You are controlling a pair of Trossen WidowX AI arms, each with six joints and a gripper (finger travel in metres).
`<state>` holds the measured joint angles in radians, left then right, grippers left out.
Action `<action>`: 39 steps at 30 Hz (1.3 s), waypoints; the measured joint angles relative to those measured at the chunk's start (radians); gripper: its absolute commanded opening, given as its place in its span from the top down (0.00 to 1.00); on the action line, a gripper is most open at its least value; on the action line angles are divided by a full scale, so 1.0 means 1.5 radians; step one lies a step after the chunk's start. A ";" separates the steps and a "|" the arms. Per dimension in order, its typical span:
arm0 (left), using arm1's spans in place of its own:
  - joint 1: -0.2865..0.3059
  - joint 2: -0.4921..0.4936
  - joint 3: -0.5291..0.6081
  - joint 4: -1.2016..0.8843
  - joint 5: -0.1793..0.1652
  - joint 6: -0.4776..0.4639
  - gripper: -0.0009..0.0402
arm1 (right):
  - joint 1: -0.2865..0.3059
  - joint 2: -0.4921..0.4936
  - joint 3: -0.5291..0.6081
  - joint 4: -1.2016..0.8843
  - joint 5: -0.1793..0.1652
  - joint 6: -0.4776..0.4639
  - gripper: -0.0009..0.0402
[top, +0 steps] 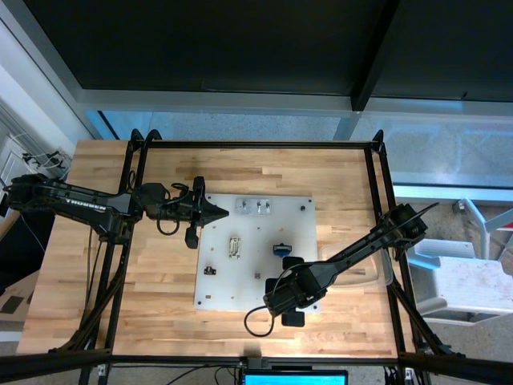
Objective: Pick the M12 fastener and fasten on the M12 threads
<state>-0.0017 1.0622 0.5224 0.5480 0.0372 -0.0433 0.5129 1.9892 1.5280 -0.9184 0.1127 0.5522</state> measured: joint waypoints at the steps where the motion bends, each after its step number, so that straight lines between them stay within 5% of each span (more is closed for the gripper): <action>1: 0.000 0.000 0.000 0.000 0.000 0.000 0.98 | 0.000 0.000 0.000 0.000 0.000 0.000 0.98; 22: 0.000 0.000 0.000 0.000 0.000 0.000 0.98 | 0.000 0.012 -0.010 0.025 -0.008 0.010 0.98; 24: 0.000 0.000 0.000 0.000 0.000 0.000 0.98 | 0.000 0.012 -0.009 0.024 -0.046 0.012 0.98; 28: 0.000 0.000 0.000 0.000 0.000 0.000 0.98 | -0.001 0.009 0.008 0.027 -0.187 0.003 0.98; 30: 0.000 0.000 0.000 0.000 0.000 0.000 0.98 | 0.001 0.007 0.011 0.027 -0.217 -0.002 0.98; 33: 0.000 0.000 0.000 0.000 0.000 0.000 0.98 | -0.002 0.006 0.012 0.026 -0.198 -0.008 0.98; 39: 0.000 0.000 0.000 0.000 0.000 0.000 0.98 | -0.001 0.006 0.012 0.020 -0.096 -0.010 0.98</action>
<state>-0.0017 1.0622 0.5228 0.5480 0.0372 -0.0433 0.5110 1.9984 1.5459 -0.8886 -0.0319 0.5369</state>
